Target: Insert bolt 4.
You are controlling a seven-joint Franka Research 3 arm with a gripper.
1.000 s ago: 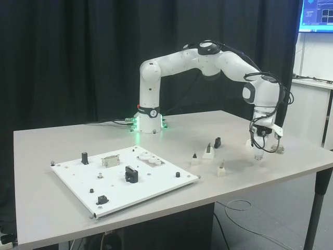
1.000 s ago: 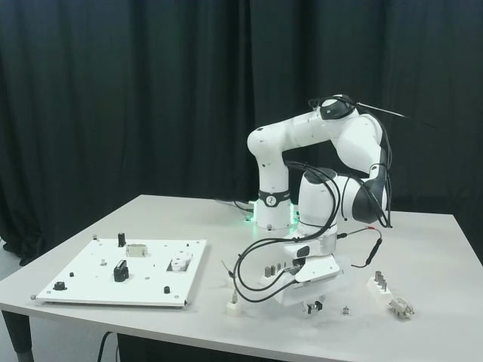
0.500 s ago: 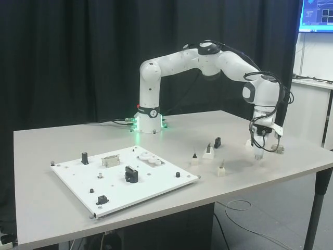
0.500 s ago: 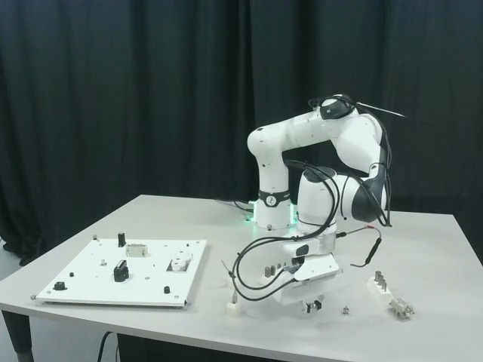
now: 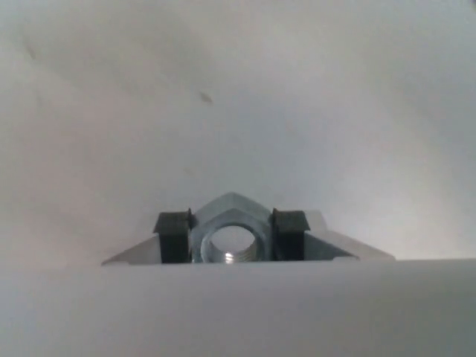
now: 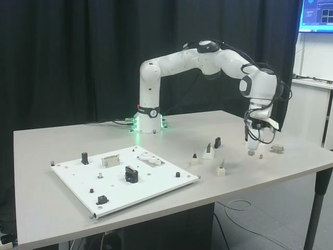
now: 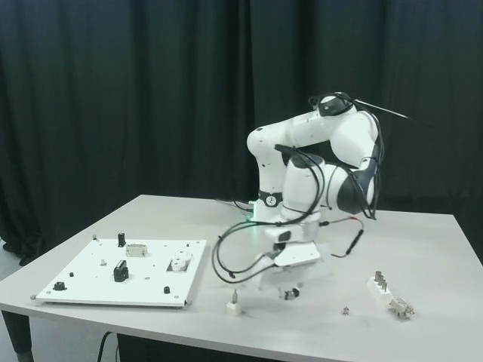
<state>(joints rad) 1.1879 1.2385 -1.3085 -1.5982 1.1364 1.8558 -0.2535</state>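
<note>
Jaws pinch one hex-headed bolt [image 5: 230, 244] between two black pads [image 5: 172, 235], held above the desk [image 6: 291, 165] right of the white board [image 6: 156, 186]. One single-bolt stand [image 6: 221, 169] sits below, near three more small holders.

On the table [image 6: 62, 198], the board [image 6: 125, 179] lies well apart from the pincer [image 6: 251, 151].

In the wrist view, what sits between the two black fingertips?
A grey hex-headed bolt sits between the two black fingertips of the gripper, pads against its flats, hollow centre facing the camera. The wrist view shows this.
</note>
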